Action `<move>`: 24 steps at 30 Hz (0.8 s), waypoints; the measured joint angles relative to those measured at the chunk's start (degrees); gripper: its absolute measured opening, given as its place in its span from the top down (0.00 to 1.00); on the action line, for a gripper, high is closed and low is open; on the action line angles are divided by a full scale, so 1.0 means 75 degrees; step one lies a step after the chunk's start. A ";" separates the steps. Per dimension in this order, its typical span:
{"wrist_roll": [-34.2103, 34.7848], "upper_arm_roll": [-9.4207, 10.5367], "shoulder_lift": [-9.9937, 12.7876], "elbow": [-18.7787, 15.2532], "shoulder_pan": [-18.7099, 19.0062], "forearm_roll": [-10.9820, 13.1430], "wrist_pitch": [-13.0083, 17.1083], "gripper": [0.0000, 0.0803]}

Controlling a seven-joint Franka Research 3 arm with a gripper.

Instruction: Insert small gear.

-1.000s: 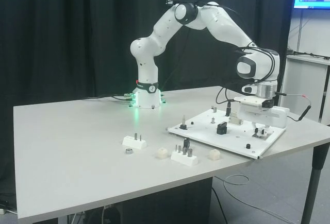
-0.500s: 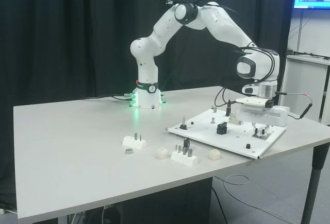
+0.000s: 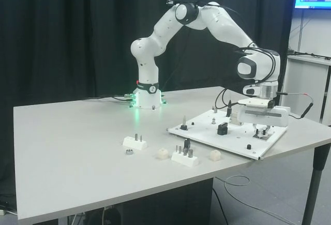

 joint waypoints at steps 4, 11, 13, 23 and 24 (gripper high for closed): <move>0.0295 0.0000 0.0000 -0.0008 0.0000 0.0003 0.0016 0.76; 0.0897 0.0004 0.0000 -0.0029 0.0001 0.0003 0.0059 0.76; 0.1045 0.0005 0.0000 -0.0032 0.0001 0.0003 0.0064 0.76; 0.1836 0.0005 0.0000 -0.0044 0.0002 0.0009 0.0084 0.76; 0.1836 0.0005 0.0000 -0.0045 0.0002 0.0009 0.0085 0.76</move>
